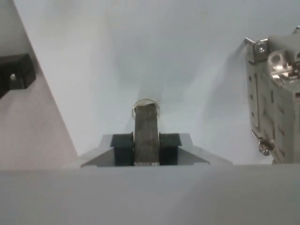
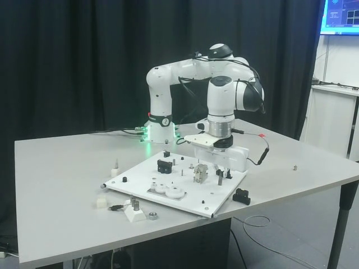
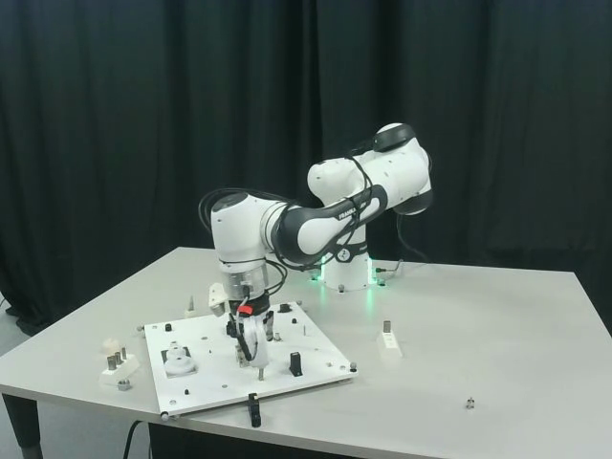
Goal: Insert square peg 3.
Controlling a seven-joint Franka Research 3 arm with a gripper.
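While the arm hangs low over the white board (image 2: 168, 204), the gripper (image 1: 146, 149) has its two black fingers (image 1: 122, 149) closed onto the sides of the square peg (image 1: 146, 133), which stands between the jaws and reaches down past their tips toward the board. Just beyond the peg's lower end the wrist view shows a faint round rim (image 1: 146, 107) on the board, which I take to be the receiving socket, though whether the peg tip already touches it cannot be told. Gripping the peg by two opposite flat faces probably keeps it from twisting, so its corners can be matched to the opening. Off to one side of the jaws sits a metal connector block (image 1: 275, 98), well apart from the peg. Only the wrist view shows the grip and the rim; the two room views hide them behind the hand, but show the arm's (image 3: 316, 222) posture and the grey table (image 2: 61, 168) with loose parts around the board.
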